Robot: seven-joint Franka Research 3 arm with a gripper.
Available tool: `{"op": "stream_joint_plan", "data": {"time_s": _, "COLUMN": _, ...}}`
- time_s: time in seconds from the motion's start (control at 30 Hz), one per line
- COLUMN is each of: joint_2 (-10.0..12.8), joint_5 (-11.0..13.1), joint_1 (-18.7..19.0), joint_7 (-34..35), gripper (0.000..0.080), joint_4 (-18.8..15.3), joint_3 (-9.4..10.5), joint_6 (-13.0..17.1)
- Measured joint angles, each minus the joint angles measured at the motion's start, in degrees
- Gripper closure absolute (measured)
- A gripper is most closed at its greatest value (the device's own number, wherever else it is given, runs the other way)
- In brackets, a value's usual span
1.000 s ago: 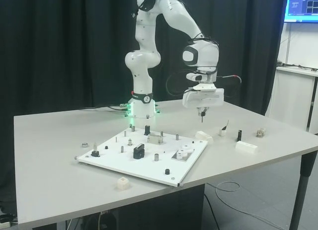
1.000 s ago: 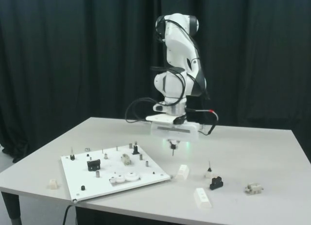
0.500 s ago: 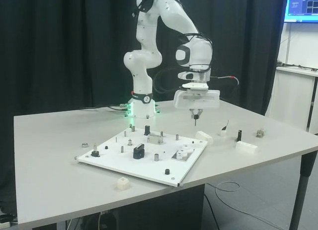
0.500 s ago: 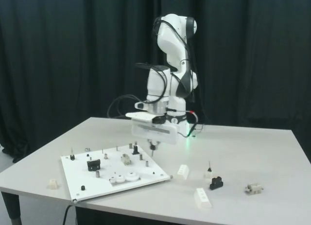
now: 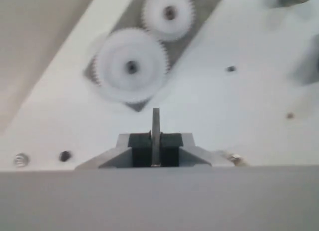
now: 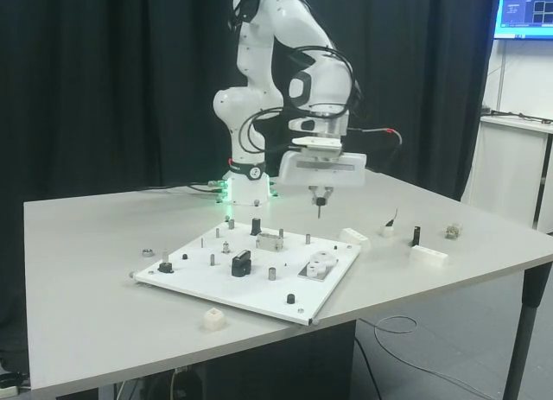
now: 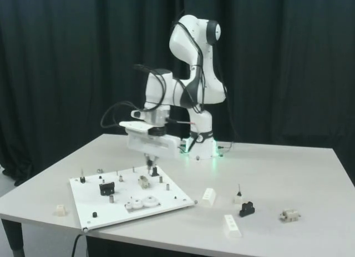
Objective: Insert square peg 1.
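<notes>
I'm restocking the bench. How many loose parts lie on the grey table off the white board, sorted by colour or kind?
White blocks: 3
White base with an upright pin: 1
Black pieces: 1
Small grey parts: 2
Total: 7

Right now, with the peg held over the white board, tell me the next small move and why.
Probably keep carrying the peg sideways at this height. The tool holds it well above the white board, and the wrist view shows two gears and plain board beneath it, no square hole. Lower it only once the hole sits under the tip.
</notes>
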Motion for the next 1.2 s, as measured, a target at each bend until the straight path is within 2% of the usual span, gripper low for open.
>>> {"op": "stream_joint_plan", "data": {"time_s": 0.2, "joint_2": 0.34, "joint_5": 0.42, "joint_1": -2.66, "joint_7": -1.94, "gripper": 0.077, "joint_4": 2.7, "joint_3": -0.03, "joint_6": -3.41}}
{"op": "stream_joint_plan", "data": {"time_s": 0.4, "joint_2": 0.76, "joint_5": 2.2, "joint_1": -5.22, "joint_7": 0.09, "gripper": 0.077, "joint_4": 4.69, "joint_3": -0.52, "joint_6": -5.95}}
{"op": "stream_joint_plan", "data": {"time_s": 0.9, "joint_2": 2.06, "joint_5": 5.7, "joint_1": -9.34, "joint_7": 5.07, "gripper": 0.077, "joint_4": 5.45, "joint_3": -3.02, "joint_6": -6.89}}
{"op": "stream_joint_plan", "data": {"time_s": 1.2, "joint_2": 3.34, "joint_5": 9.24, "joint_1": -10.19, "joint_7": 5.79, "gripper": 0.077, "joint_4": 5.45, "joint_3": -5.31, "joint_6": -7.09}}
